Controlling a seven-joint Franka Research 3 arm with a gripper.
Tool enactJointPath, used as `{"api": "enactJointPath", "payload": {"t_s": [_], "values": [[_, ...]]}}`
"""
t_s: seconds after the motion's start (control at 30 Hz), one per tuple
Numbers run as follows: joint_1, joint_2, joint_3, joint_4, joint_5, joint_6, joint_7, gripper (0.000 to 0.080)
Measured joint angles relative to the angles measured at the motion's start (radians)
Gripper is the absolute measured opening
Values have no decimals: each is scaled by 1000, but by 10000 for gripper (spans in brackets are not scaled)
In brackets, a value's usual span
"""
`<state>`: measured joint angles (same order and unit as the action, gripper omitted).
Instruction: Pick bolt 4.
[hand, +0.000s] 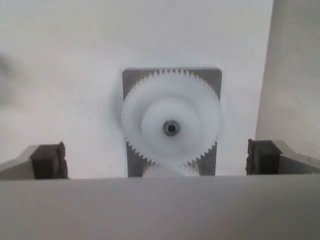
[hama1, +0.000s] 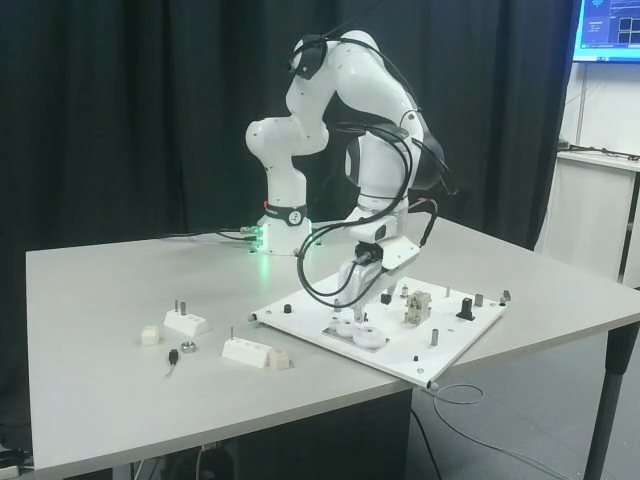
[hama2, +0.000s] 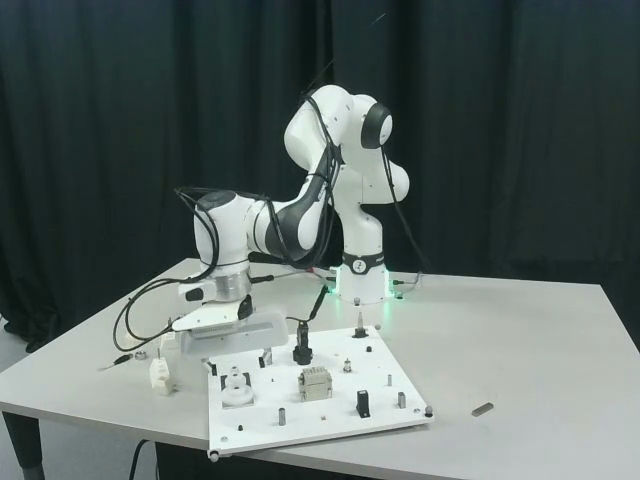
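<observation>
Black curtains behind, grey table (hama1: 90, 330) below: the gripper (hand: 155, 160) hangs wide open over the white assembly board (hama1: 455, 350), arm (hama2: 300, 215) folded low. Only the wrist view shows what sits beneath, a white toothed gear (hand: 171, 122) on a grey plate (hand: 135, 77). Which board peg is bolt 4, I can't tell.

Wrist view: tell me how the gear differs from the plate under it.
The gear is white, round and toothed; the plate is grey with straight edges. The gear lies on top; the plate shows only at its corners. Both rest on the white board.
</observation>
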<state>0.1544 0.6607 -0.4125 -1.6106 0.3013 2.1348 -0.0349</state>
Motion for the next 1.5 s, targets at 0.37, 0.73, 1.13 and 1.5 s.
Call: {"api": "enactJointPath", "payload": {"t_s": [0.37,0.73,1.13,1.5], "values": [[0,-4,-11,30,-8,-45,15,800],[0,-5,-21,61,-24,-77,23,800],[-1,-7,-35,79,-45,-89,23,800],[-27,-18,-36,100,-126,-92,-154,800]]}}
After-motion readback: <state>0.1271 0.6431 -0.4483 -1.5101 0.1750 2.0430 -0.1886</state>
